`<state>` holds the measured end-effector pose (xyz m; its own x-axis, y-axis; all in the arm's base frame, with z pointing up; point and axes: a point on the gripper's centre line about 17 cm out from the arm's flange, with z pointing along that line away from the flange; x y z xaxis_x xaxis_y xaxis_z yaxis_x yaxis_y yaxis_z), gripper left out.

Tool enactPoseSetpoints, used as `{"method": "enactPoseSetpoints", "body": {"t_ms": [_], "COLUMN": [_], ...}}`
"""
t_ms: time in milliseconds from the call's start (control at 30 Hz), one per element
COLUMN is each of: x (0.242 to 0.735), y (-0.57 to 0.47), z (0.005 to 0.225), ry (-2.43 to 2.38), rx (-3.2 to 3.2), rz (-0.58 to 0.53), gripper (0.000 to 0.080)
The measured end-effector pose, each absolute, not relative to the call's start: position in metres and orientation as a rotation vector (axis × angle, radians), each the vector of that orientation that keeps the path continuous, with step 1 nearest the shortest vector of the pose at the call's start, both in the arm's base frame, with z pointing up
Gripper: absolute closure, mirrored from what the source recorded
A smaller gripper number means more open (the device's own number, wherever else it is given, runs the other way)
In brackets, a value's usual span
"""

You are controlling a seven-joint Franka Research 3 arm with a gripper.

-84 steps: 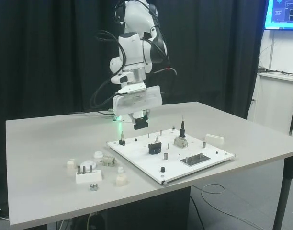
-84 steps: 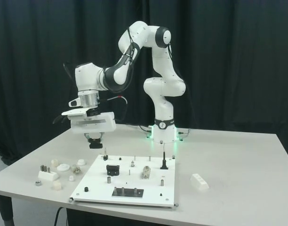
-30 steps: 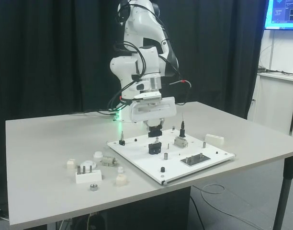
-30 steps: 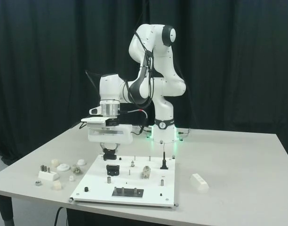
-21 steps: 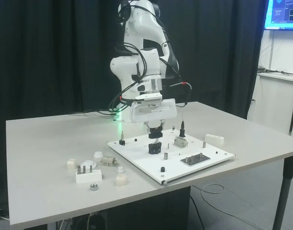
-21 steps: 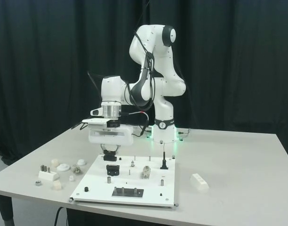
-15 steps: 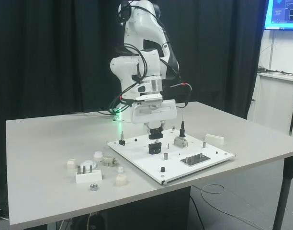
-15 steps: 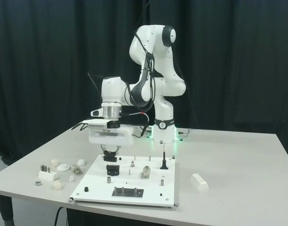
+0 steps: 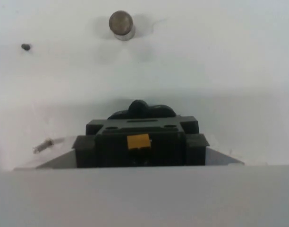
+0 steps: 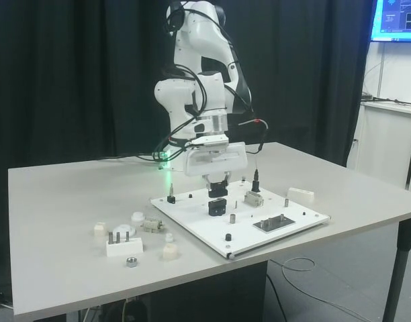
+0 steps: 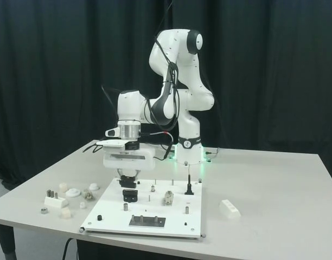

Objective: Insert D-SUB.

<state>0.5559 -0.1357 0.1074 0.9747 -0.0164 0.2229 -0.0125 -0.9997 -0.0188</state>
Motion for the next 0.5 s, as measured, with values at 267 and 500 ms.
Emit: {"method": "enactPoseSetpoints", "body": {"t_ms": [267,500], "x": [0.5515,0.5501], "y": [-0.1350,-0.1350], "z": [0.1026,0.1013], "ry": [-0.008,-0.007], "rx": [-3.107,-3.107], "rz": [-0.336,-0.332], "gripper": [0.0422,0.0422]}}
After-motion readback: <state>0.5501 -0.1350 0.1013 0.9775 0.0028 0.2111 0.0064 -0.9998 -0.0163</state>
